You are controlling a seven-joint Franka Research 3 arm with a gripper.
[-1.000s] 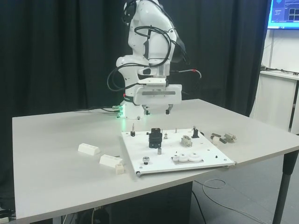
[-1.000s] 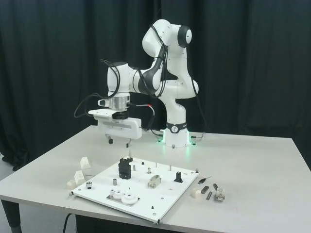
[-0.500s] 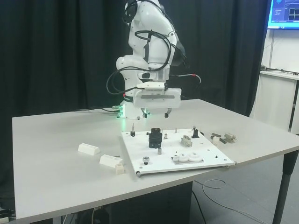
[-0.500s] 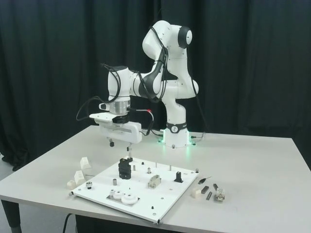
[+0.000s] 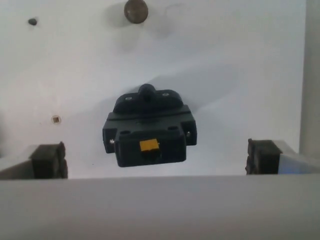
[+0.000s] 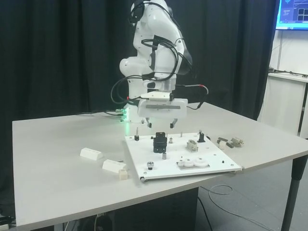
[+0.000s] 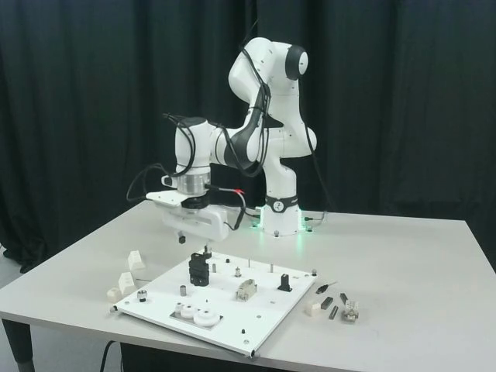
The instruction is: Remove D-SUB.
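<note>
I have the gripper [image 6: 160,125] hanging spread wide and empty above the black D-SUB [image 5: 148,127], which sits plugged into the white board [image 6: 211,171] on the tabletop [image 6: 57,173]. I'd descend straight, keep the connector centred between both fingertips [image 5: 49,160], clamp its side faces squarely, then pull vertically.

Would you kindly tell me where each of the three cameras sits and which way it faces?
Wrist view: on the arm's wrist, looking down at the black connector block on the white board; both fingertips show.
First room view: in front of the table, facing the arm's base; the whole arm and gripper show.
Second room view: off another side of the table, arm farther back.
Both room views share the board and block.
</note>
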